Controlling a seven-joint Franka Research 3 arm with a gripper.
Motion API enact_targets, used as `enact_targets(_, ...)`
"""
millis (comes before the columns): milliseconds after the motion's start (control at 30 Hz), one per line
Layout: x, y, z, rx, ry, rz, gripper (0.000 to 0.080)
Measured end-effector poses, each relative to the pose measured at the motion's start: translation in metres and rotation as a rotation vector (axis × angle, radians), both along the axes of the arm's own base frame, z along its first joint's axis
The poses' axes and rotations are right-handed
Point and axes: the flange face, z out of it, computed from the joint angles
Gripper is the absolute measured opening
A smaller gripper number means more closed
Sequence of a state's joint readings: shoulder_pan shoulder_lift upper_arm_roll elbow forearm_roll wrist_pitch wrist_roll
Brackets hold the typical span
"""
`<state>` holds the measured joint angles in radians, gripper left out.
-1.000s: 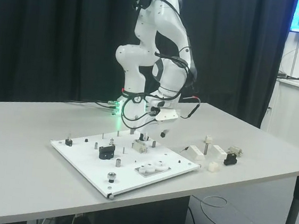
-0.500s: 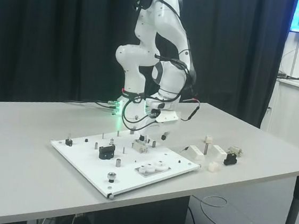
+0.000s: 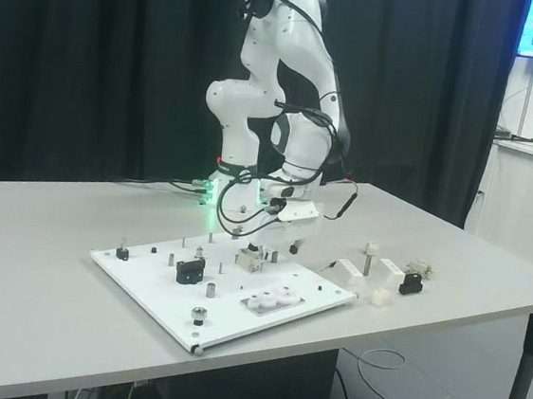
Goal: Remove square peg 3.
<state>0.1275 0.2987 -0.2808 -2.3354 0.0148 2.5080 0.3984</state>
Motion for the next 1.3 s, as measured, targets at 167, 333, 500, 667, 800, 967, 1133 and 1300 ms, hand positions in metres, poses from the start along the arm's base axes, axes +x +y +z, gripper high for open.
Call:
enact_targets(167, 0.001, 0.000, -0.001, 0.000, -0.006, -0.003, 0.0800)
enact_targets(333, 0.001, -0.003, -0.001, 0.001, -0.016, -0.013, 0.0800)
enact_targets(500, 0.001, -0.007, 0.000, -0.002, -0.022, -0.020, 0.0464)
enact_targets(667, 0.002, -0.012, 0.002, -0.004, -0.027, -0.007, 0.0464)
enact_targets(800, 0.002, -0.016, 0.003, -0.004, -0.030, 0.001, 0.0252)
enact_targets(967, 0.002, -0.015, 0.002, -0.003, -0.030, 0.004, 0.0252)
enact_targets(1133, 0.002, -0.015, 0.002, -0.002, -0.030, 0.002, 0.0112)
enact_targets(1300, 0.002, -0.015, 0.002, -0.001, -0.030, 0.001, 0.0112)
